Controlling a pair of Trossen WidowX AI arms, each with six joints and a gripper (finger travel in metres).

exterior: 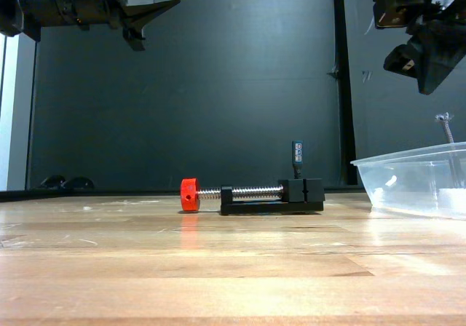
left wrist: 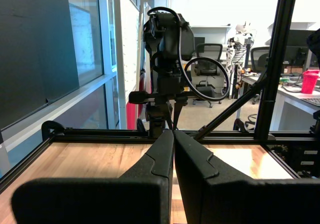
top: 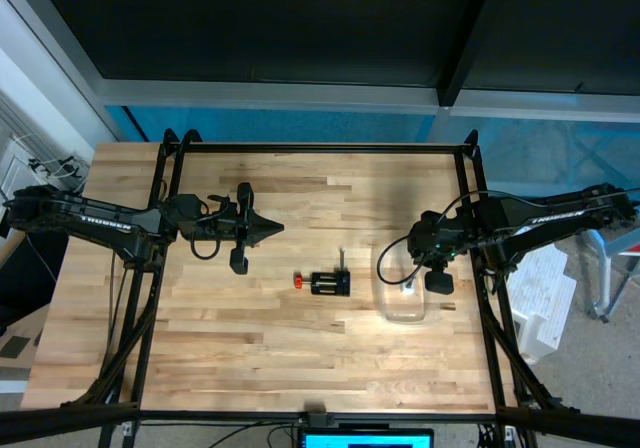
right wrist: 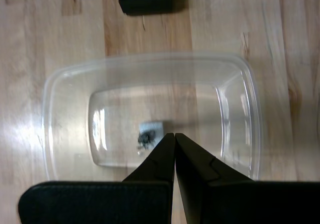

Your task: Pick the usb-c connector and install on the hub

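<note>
Both pairs of jaws are pressed together and empty. The left gripper (left wrist: 173, 132) is parked high over the bench's (top: 250, 353) left half, and the right gripper (right wrist: 174, 135) hangs above the clear dish (right wrist: 65, 81) near the right edge. The usb-c connector (right wrist: 149, 134) lies mid-dish, and the hub (top: 330, 284) sits mid-bench. The right jaws should part before descending, then straddle the connector squarely.

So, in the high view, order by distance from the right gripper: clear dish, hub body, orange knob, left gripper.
1. Clear dish, under the right gripper.
2. Hub body, table centre.
3. Orange knob, hub's left end.
4. Left gripper, raised, table's left.
</note>
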